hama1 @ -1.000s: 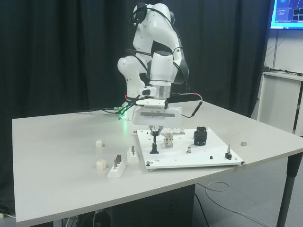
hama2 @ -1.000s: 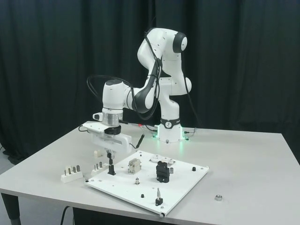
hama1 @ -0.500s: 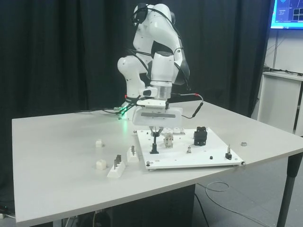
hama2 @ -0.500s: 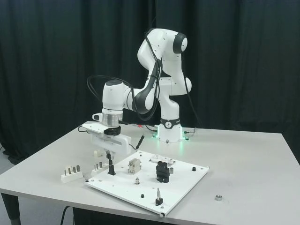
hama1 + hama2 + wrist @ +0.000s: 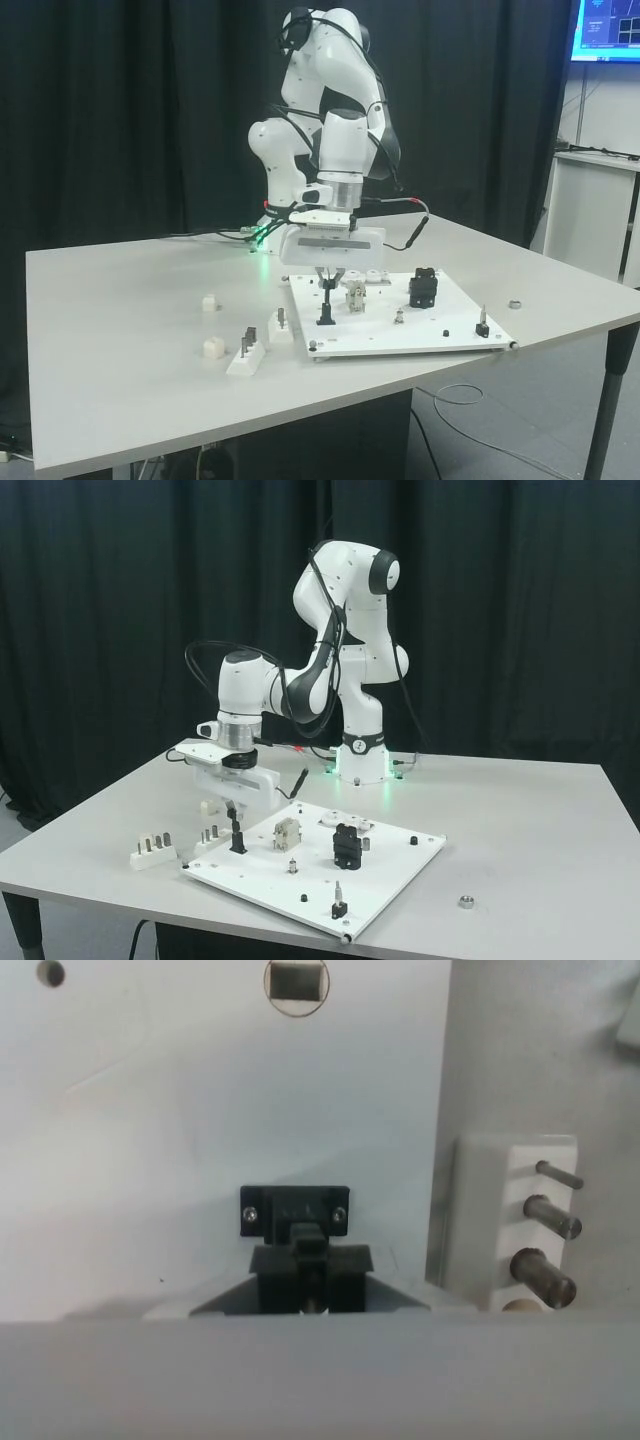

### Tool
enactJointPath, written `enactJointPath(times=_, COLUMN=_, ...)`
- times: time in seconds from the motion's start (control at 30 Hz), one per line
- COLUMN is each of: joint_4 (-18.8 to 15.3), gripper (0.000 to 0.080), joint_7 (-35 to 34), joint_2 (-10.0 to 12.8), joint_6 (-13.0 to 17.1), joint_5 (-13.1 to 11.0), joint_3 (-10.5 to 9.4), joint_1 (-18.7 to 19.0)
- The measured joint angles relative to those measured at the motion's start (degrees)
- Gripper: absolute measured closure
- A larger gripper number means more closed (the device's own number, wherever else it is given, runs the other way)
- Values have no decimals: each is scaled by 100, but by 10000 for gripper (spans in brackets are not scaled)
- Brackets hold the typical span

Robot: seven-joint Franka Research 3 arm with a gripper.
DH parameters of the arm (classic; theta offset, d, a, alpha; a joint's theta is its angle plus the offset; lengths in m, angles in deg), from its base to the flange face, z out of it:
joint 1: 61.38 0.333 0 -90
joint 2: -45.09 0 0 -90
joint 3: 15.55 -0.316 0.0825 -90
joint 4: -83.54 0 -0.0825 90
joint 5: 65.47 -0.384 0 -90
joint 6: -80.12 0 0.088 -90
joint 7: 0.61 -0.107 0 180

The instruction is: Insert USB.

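Observation:
A black USB plug point(image 5: 326, 306) point(image 5: 237, 837) stands upright in its black socket near the corner of the white board point(image 5: 420, 335) point(image 5: 395, 875). My gripper point(image 5: 332, 276) point(image 5: 233, 808) hangs directly above it, open, with its fingers spread a little and just clear of the plug's top. In the wrist view the plug point(image 5: 309, 1265) sits against the screwed black socket plate point(image 5: 294, 1208), seen from straight overhead. A grey band hides the bottom of that view.
The board also carries a black block point(image 5: 423, 288) point(image 5: 347, 845), a grey metal part point(image 5: 356, 295) and small pins. Beside the board are a white peg holder point(image 5: 247, 357) point(image 5: 152, 852) point(image 5: 510, 1222), two small white blocks point(image 5: 213, 347) point(image 5: 209, 302) and a nut point(image 5: 465, 901).
The gripper has let go of the plug and risen slightly. The plug stays standing in its socket.

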Motion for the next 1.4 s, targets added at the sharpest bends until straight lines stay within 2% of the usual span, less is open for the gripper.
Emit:
enactJointPath(times=0.87, joint_4=3, gripper=747, joint_7=53, joint_2=-22, joint_6=-200, joint_5=0, joint_3=-2, joint_1=-15)
enactJointPath(times=1.4, joint_4=5, gripper=748, joint_7=57, joint_2=-23, joint_6=-204, joint_5=0, joint_3=-14, joint_1=-15)
